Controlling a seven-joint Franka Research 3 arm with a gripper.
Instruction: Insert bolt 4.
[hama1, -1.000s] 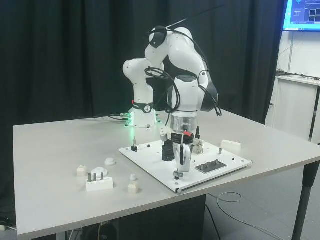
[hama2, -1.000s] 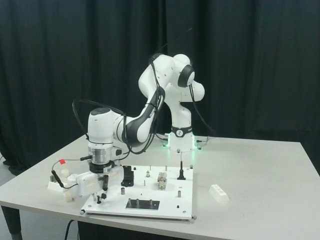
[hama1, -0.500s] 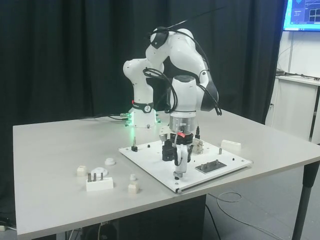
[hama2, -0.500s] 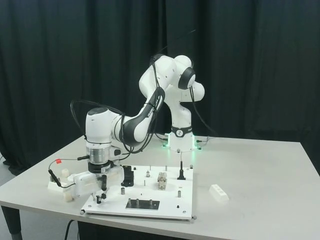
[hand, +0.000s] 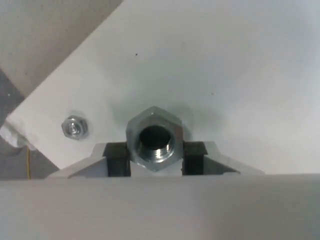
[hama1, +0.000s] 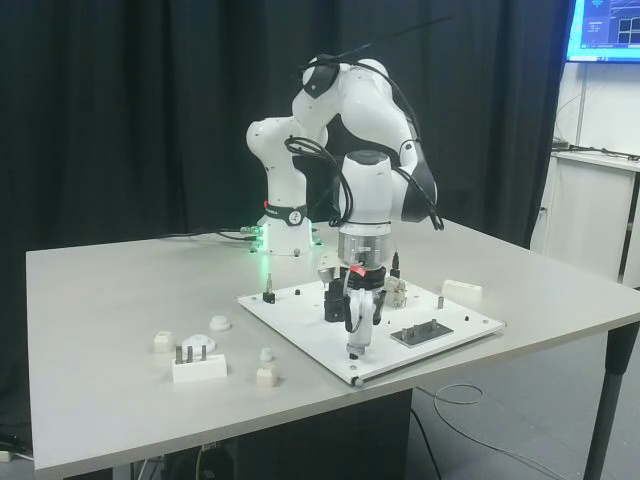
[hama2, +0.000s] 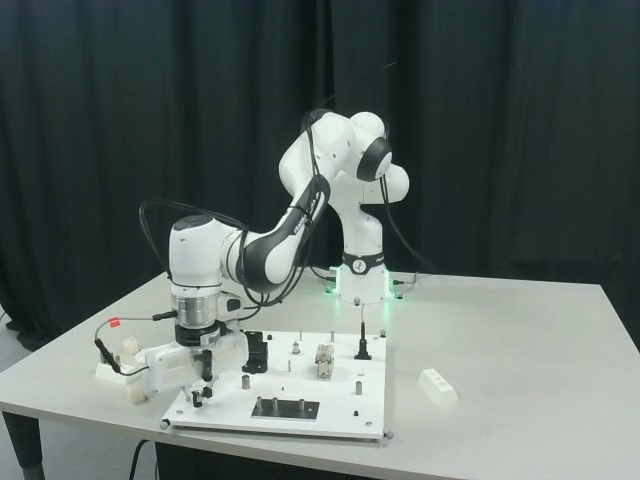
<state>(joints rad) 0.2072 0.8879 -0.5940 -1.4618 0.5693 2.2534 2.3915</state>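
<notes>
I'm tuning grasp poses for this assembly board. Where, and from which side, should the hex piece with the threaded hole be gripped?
Grip the hex piece on two opposite flat sides, bringing the claw straight down from above. It stands upright on the white board with its threaded hole facing up, so the parallel flats give square contact, and the board blocks approach from below.

the arm's wrist (hama1: 362, 262) has risen slightly above the white board (hama1: 300, 318).
</notes>
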